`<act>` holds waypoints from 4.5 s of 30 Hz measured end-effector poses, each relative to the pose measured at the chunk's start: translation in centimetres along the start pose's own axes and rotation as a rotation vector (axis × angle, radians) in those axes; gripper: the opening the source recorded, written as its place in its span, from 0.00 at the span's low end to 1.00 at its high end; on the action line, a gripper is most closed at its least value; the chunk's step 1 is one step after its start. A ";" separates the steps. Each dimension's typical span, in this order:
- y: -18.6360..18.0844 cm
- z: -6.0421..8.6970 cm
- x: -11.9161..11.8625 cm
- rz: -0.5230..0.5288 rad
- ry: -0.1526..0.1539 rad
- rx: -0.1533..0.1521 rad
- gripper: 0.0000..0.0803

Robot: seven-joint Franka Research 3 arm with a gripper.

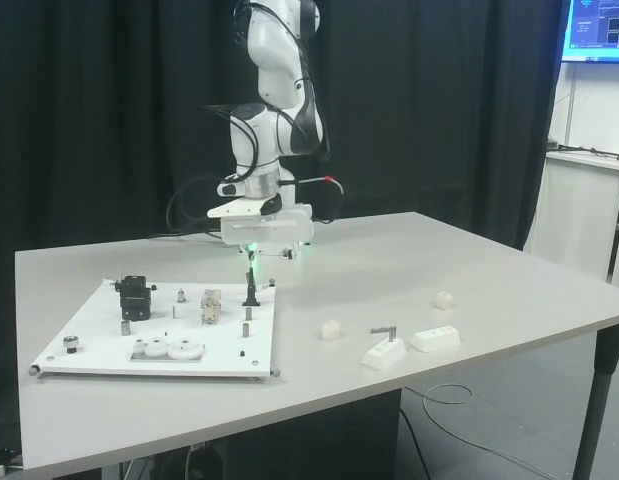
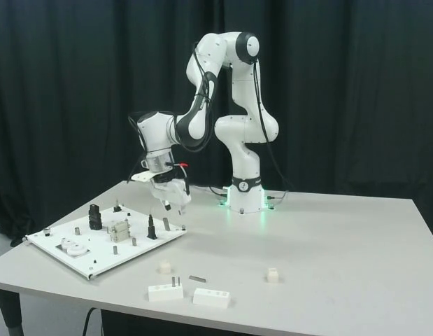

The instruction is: Insert square peg 4.

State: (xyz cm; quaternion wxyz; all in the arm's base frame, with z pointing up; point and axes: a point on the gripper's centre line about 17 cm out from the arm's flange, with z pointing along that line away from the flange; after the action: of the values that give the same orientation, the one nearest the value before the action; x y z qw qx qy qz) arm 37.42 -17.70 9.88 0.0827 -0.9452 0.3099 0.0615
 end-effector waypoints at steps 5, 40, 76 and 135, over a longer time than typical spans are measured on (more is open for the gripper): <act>0.0 -0.2 0.4 -0.003 0.015 -0.002 1.00; 1.2 1.6 0.6 0.018 0.014 -0.027 1.00; 0.7 3.7 0.8 0.039 0.012 -0.035 1.00; -0.8 1.5 1.5 0.006 0.040 -0.013 1.00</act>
State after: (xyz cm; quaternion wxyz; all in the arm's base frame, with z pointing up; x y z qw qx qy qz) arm 39.03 -17.68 8.28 0.0704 -0.9458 0.3138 0.0447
